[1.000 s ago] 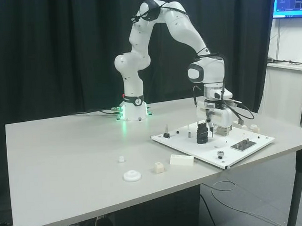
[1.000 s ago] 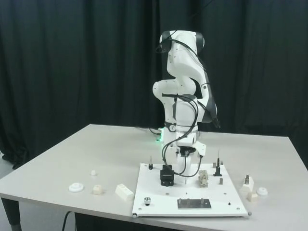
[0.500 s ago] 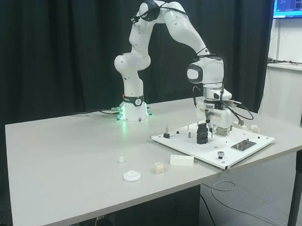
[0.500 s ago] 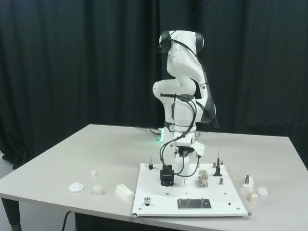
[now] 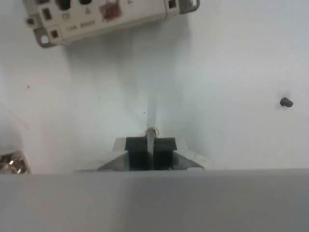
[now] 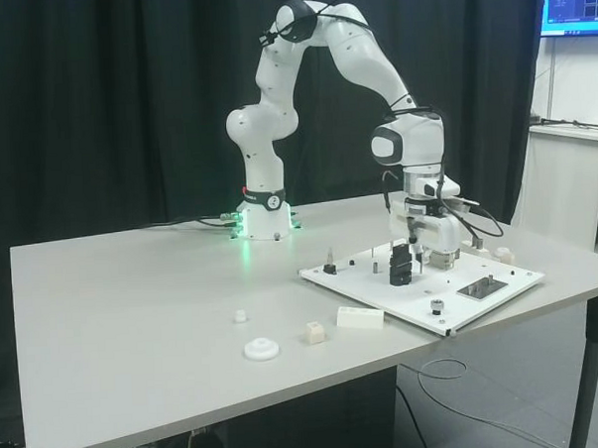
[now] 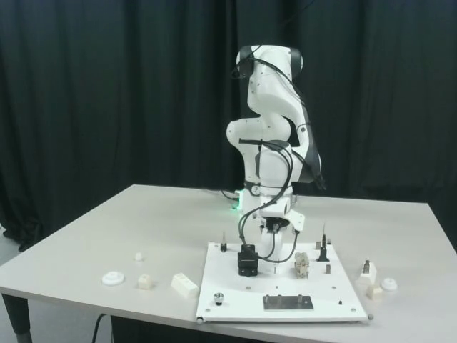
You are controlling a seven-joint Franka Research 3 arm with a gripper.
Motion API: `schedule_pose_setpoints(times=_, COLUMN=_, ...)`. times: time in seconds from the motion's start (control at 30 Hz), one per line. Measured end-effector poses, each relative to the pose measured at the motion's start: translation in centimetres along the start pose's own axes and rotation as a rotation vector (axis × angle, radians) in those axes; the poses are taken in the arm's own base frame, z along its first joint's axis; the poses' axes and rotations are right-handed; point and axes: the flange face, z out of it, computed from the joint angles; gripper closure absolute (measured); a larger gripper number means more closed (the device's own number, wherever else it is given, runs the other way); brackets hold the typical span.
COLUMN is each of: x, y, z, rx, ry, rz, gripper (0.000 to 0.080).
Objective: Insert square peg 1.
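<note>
My gripper is shut on a thin grey peg that stands out below its black fingertips. The peg's tip hangs just over a bare patch of the white board; I cannot tell whether it touches. In the room views the gripper points straight down over the middle of the board. It stands between a black block and a pale socket block. No hole shows under the peg.
The board also carries thin upright pins, a grey metal plate and a small black screw. Loose white parts lie on the table beside it: a long block, a small cube and a round disc.
The hand shifted slightly up and aside half a second ago and is back near where it was. The peg stays held.
</note>
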Motion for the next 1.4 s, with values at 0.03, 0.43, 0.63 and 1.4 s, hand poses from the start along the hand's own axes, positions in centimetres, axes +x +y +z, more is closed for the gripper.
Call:
schedule_pose_setpoints(times=0.03, x=0.0, y=0.02, z=-0.01, rx=0.0, ry=0.001, rz=0.0, gripper=0.0778)
schedule_pose_setpoints(times=0.43, x=-0.11, y=0.22, z=0.06, rx=-0.002, ry=0.001, rz=-0.007, gripper=0.0778)
schedule_pose_setpoints(times=0.63, x=-0.09, y=0.18, z=0.06, rx=-0.002, ry=0.001, rz=-0.034, gripper=0.0778)
schedule_pose_setpoints(times=1.4, x=-0.19, y=0.35, z=0.02, rx=0.0, ry=0.0, rz=-0.043, gripper=0.0778)
